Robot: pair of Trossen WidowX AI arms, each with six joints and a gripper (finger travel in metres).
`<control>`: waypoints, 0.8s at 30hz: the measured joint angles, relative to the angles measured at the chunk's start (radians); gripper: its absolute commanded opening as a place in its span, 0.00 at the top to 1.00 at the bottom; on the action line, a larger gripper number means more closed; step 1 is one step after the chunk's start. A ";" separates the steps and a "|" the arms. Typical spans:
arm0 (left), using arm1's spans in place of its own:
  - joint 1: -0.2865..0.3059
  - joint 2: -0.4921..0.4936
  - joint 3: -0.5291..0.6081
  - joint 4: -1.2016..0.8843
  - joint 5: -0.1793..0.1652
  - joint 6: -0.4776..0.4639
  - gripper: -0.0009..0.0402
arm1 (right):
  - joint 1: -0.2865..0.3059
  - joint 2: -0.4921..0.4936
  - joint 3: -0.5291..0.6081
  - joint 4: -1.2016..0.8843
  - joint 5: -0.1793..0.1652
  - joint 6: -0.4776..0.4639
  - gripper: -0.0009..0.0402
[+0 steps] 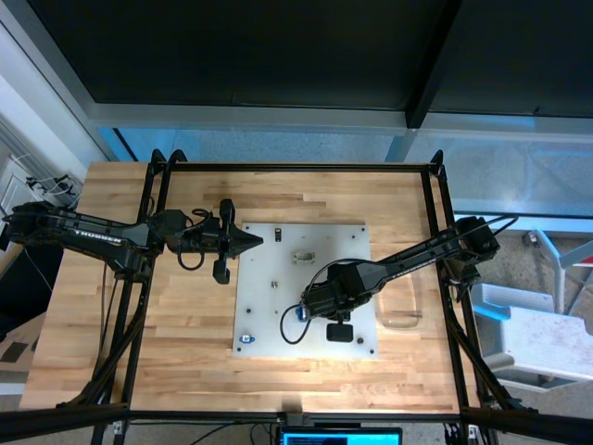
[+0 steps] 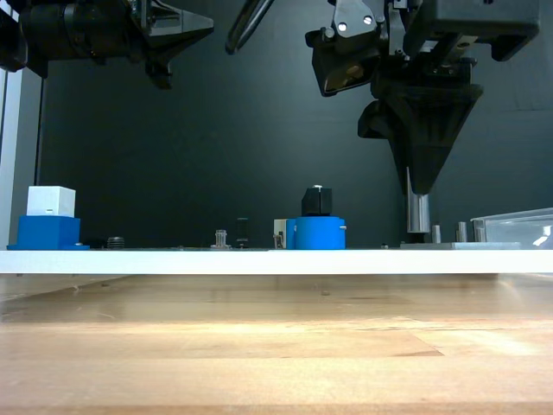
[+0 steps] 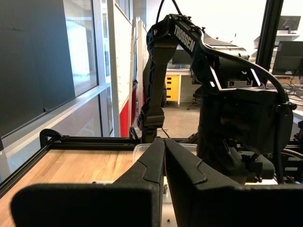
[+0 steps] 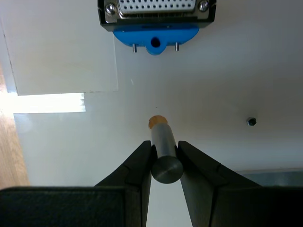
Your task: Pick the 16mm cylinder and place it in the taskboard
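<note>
While the left gripper (image 1: 252,239) hangs closed and empty at the edge of the board (image 1: 278,320), the right gripper (image 4: 163,155) clamps the cylinder (image 4: 162,142) upright between its jaws, lower end beyond their tips, over a hole (image 4: 157,121)

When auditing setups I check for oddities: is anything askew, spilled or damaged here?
Nothing stands out. The right gripper holds the cylinder upright over the taskboard; the left gripper hangs shut above its left edge.
</note>
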 measured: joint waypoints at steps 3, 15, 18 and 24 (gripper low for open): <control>0.000 0.000 0.000 0.000 0.000 0.000 0.98 | 0.000 0.000 -0.005 0.010 0.000 0.000 0.93; 0.000 0.000 0.000 0.000 0.000 0.000 0.98 | 0.000 0.008 -0.022 0.037 0.000 0.000 0.93; 0.000 0.000 0.000 0.000 0.000 0.000 0.98 | 0.000 0.019 -0.022 0.044 -0.019 0.000 0.93; 0.000 0.000 0.000 0.001 0.000 0.000 0.98 | 0.000 0.030 -0.018 0.050 -0.024 0.000 0.93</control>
